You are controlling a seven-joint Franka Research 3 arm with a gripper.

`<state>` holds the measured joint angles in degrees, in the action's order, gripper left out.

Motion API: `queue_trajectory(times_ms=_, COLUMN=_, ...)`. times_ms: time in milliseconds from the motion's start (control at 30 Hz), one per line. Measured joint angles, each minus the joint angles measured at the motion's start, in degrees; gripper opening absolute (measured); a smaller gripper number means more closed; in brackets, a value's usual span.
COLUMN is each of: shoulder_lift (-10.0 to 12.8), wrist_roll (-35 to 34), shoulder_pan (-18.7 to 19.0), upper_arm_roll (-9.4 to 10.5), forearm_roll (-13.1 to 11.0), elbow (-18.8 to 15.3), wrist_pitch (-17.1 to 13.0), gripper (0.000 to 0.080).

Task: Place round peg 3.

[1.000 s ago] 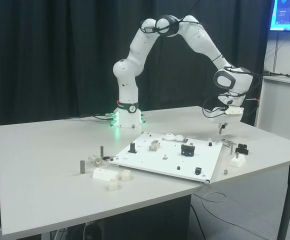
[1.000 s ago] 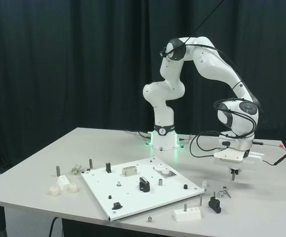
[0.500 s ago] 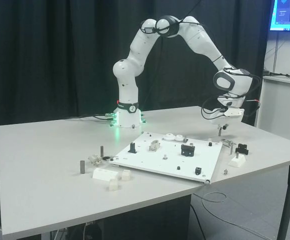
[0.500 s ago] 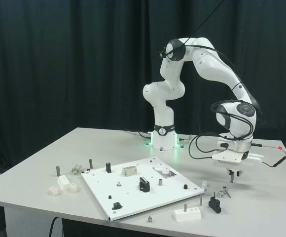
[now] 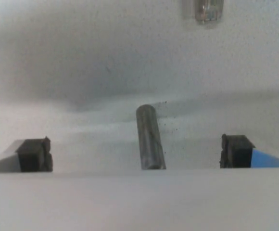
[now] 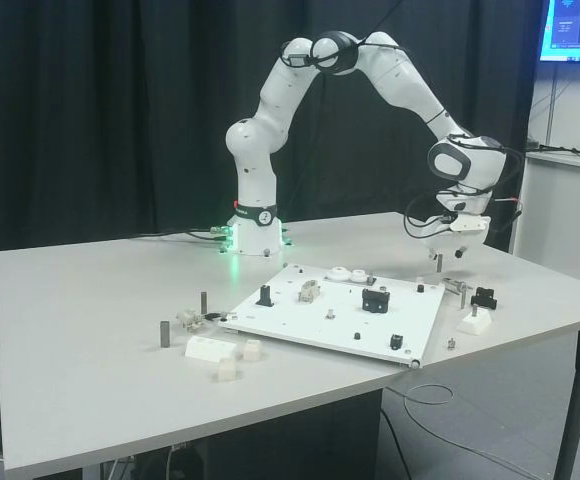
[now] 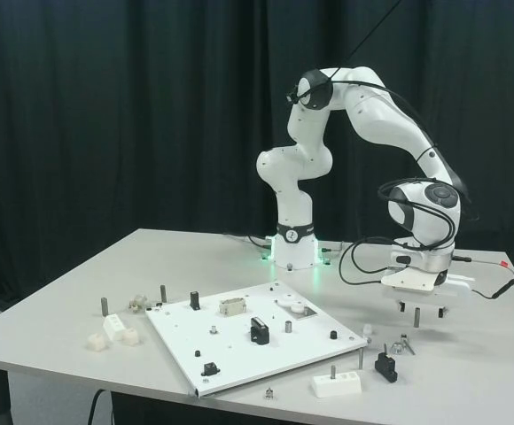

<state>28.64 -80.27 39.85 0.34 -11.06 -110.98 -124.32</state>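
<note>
Here the grey round peg hangs upright, a plain smooth cylinder.

White arm, black cables

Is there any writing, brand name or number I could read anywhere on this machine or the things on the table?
None can be read.
A small mark sits on the black band at the arm's base, too small to read.
The screen at the first room view's top corner shows lines, too blurred to read.
The white board shows no lettering.
</note>
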Motion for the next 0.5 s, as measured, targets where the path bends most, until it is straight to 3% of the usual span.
queue_trajectory(times_ms=500, shoulder_lift=-0.06, wrist_roll=0.0, shoulder_pan=-0.59, upper_arm_roll=-0.3, forearm_roll=0.18, elbow=1.75, wrist_pitch=2.74, gripper=0.0799)
